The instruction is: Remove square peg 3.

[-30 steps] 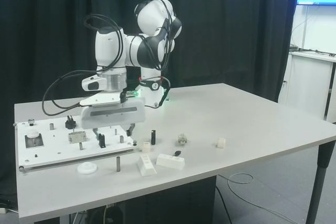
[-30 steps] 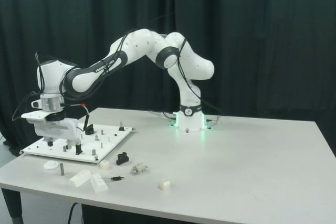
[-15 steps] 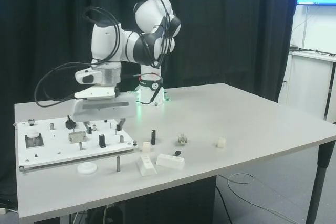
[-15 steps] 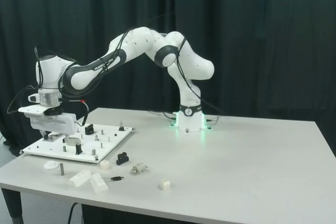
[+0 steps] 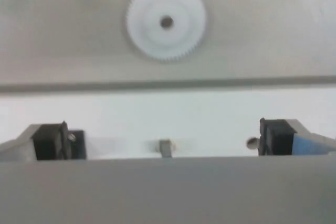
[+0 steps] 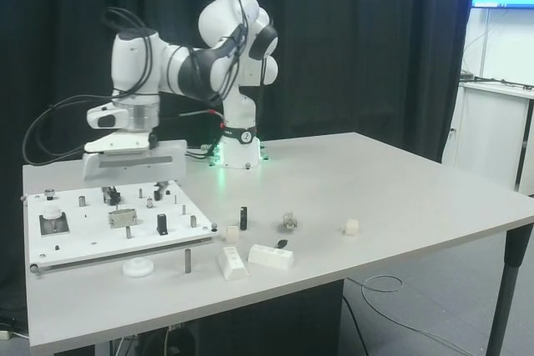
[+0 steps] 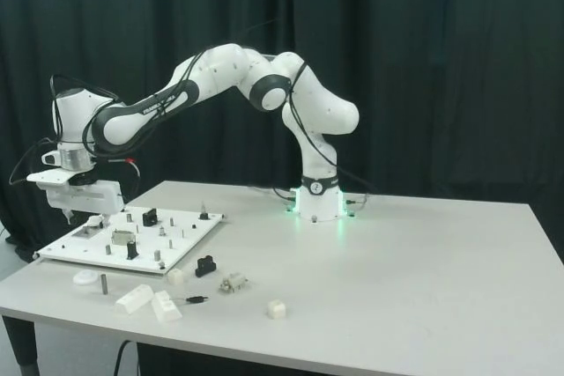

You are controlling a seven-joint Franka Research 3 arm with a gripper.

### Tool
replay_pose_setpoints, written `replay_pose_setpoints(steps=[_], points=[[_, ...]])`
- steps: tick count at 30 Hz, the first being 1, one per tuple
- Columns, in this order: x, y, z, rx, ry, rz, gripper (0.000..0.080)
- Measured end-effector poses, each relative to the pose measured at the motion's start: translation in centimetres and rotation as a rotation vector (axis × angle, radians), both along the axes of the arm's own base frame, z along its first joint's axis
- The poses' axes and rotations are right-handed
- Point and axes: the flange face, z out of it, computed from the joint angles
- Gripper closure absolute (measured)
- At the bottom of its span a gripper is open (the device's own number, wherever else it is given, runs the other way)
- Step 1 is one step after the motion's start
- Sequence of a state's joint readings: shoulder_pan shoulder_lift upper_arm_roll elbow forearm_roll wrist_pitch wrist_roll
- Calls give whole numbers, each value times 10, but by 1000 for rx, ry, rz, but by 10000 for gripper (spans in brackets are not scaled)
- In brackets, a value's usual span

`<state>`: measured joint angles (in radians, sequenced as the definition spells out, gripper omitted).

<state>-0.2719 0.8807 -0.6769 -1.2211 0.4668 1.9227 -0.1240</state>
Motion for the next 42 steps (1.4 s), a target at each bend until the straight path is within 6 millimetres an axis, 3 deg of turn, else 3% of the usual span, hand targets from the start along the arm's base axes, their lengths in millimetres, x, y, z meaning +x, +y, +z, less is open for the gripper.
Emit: replay_pose_setpoints(steps=[8, 17, 42], points=[[-24, -18, -14, 49, -10, 22, 3], [-43, -23, -39, 90, -19, 7, 3], [-57, -14, -86, 69, -40, -33, 3]])
